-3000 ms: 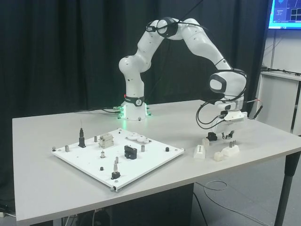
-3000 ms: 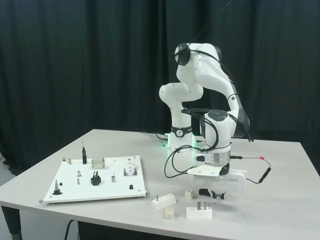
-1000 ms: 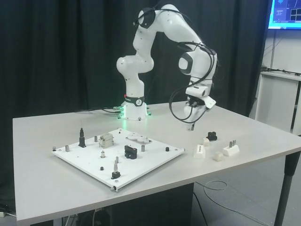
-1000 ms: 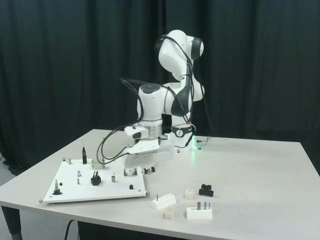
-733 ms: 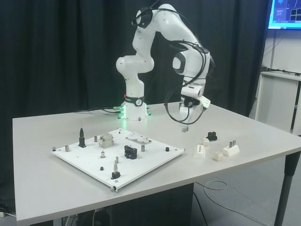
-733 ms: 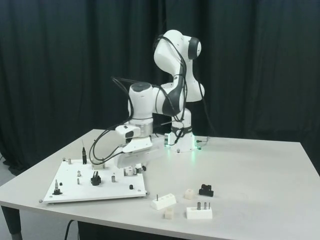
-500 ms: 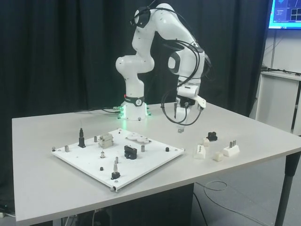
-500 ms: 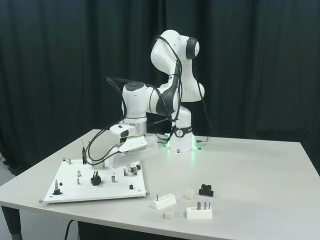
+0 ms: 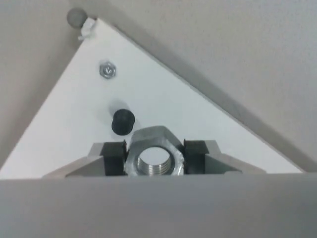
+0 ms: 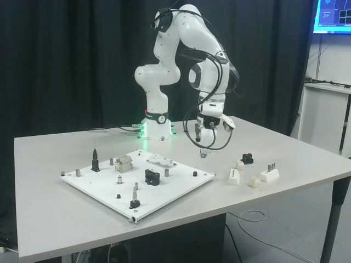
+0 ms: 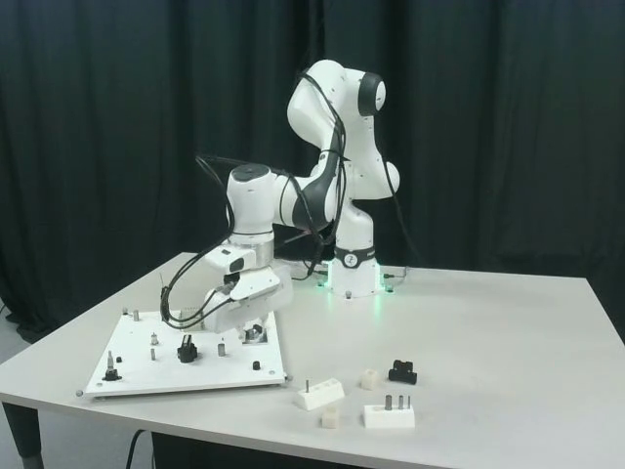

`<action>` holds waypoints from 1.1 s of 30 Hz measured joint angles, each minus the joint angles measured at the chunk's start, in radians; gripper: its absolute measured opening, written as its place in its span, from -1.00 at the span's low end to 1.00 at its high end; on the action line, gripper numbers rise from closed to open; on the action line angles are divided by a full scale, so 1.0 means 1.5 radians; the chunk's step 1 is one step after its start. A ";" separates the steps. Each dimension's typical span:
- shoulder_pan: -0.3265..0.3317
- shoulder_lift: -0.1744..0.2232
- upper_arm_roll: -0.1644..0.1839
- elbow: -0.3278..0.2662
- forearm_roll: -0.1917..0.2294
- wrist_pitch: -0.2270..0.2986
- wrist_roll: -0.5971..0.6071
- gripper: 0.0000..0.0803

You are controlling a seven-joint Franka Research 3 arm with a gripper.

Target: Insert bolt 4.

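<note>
Wrist view: gripper (image 9: 154, 157) pinching bolt 4 (image 9: 154, 159) by its hex head, over the white board (image 9: 163, 111) corner beside a black peg (image 9: 122, 121). Room views hide the grasp; the arm (image 10: 211, 74) hangs above the board's right edge.

The Franka arm (image 10: 181, 33) is presenting white, rounded link shells with black bands showing at the joints. Black cables (image 11: 186, 298) are hanging in loose loops from the upper links to the wrist. A black ring is encircling the pedestal, and green lights (image 10: 143, 131) are glowing at the base (image 11: 354, 278).
</note>
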 joint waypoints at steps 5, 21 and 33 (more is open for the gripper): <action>-0.006 -0.001 0.000 -0.016 0.000 0.013 -0.032 -0.39; -0.012 -0.004 0.000 -0.068 0.001 0.056 -0.064 -0.39; -0.012 -0.008 0.001 -0.113 0.006 0.135 -0.066 -0.39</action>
